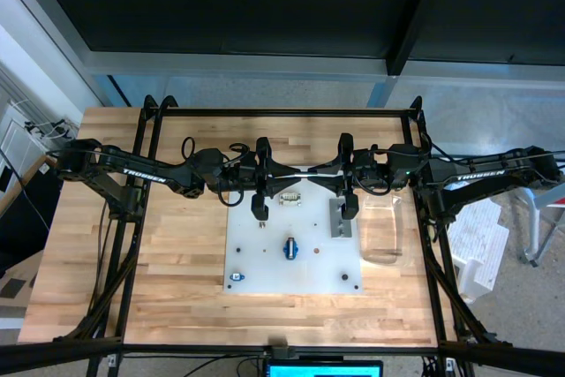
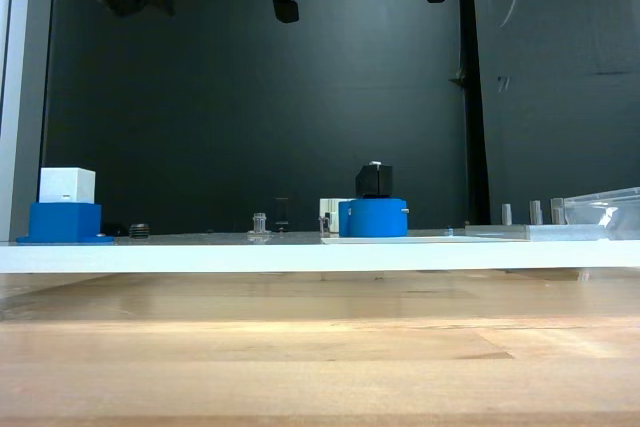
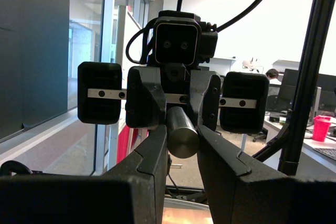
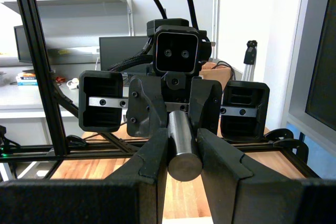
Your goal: Pick the 16mm cylinder and install on the taskboard
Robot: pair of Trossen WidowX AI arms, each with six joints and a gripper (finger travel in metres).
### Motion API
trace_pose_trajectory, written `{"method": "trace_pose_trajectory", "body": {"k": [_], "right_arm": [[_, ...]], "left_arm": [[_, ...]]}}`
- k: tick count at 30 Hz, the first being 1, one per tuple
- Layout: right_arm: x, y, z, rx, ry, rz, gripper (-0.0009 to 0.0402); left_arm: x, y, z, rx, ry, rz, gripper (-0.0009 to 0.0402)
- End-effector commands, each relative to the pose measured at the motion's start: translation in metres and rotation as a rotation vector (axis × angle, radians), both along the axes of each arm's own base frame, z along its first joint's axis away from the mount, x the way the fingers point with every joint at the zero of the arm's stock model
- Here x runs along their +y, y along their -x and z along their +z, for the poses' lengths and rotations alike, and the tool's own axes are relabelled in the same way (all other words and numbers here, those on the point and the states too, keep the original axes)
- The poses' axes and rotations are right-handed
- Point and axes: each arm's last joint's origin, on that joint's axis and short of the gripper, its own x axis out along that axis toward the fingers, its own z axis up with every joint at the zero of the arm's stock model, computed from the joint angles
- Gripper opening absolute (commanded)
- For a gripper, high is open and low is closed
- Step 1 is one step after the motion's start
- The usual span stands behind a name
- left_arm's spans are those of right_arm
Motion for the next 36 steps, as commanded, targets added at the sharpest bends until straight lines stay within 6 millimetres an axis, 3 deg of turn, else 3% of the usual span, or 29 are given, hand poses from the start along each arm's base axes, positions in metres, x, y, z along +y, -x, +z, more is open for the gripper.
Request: {"method": "trace_pose_trajectory", "body": {"k": [1, 6, 15, 21, 27, 36], "right_arm": [[0.000, 0.000, 0.000, 0.001, 0.000, -0.001, 0.0008], [0.000, 0.000, 0.000, 0.001, 0.000, -0.001, 0.0004], [0.000, 0.005, 0.000, 0.032, 0.006, -0.004, 0.0007], [-0.001, 0.014, -0.004, 0.124, -0.004, -0.010, 0.0007], [0.001, 0.016, -0.004, 0.369, -0.011, 0.025, 0.0007], [0.020, 0.007, -0.014, 0.826, -0.010, 0.072, 0.0007]], "left_arm": [[0.000, 0.000, 0.000, 0.000, 0.000, 0.003, 0.0008], [0.000, 0.000, 0.000, 0.000, -0.003, 0.002, 0.0018], [-0.001, 0.000, -0.002, 0.032, 0.003, -0.013, 0.0119], [-0.001, 0.007, 0.001, 0.095, 0.011, -0.014, 0.0153], [-0.001, 0.018, 0.007, 0.156, 0.010, -0.014, 0.0155], [-0.001, 0.034, -0.003, 0.206, 0.010, -0.012, 0.0132]]}}
